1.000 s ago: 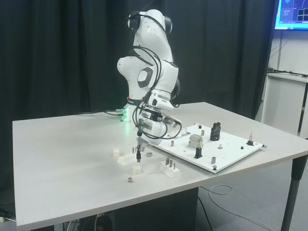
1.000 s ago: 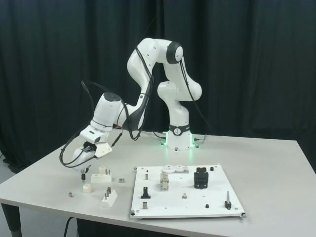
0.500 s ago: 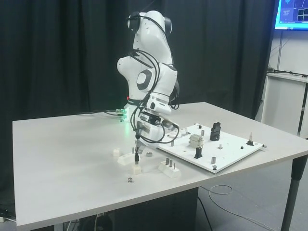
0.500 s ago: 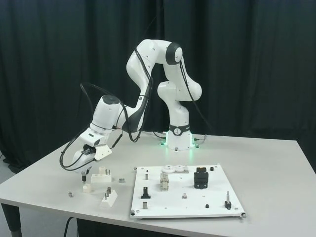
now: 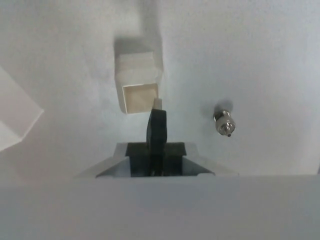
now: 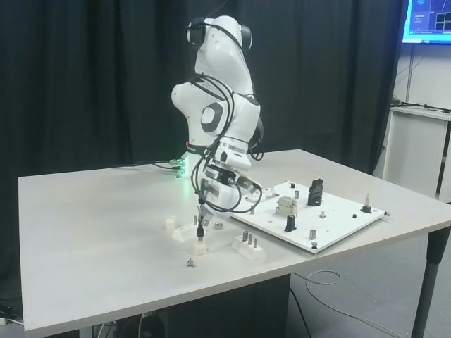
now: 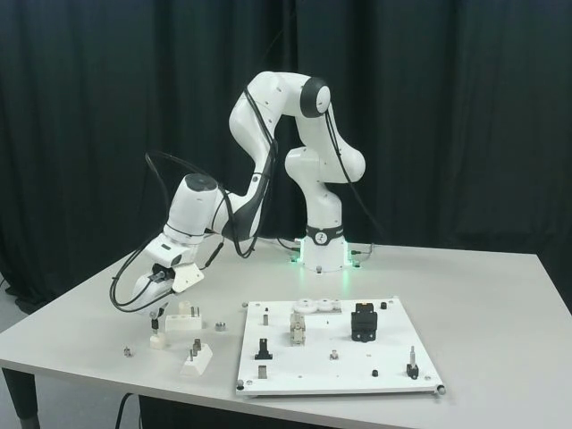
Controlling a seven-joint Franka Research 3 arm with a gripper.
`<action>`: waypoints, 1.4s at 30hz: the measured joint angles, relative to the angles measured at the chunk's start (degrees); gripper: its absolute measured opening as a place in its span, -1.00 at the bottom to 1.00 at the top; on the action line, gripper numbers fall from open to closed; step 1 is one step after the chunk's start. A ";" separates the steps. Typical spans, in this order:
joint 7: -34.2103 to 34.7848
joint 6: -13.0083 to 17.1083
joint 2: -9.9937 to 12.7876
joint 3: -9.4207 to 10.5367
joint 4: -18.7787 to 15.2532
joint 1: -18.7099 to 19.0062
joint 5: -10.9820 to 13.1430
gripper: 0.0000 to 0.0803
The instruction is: Place USB.
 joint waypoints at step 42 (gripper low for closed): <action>0.00 0.12 1.50 0.12 0.08 -0.21 1.67 -0.87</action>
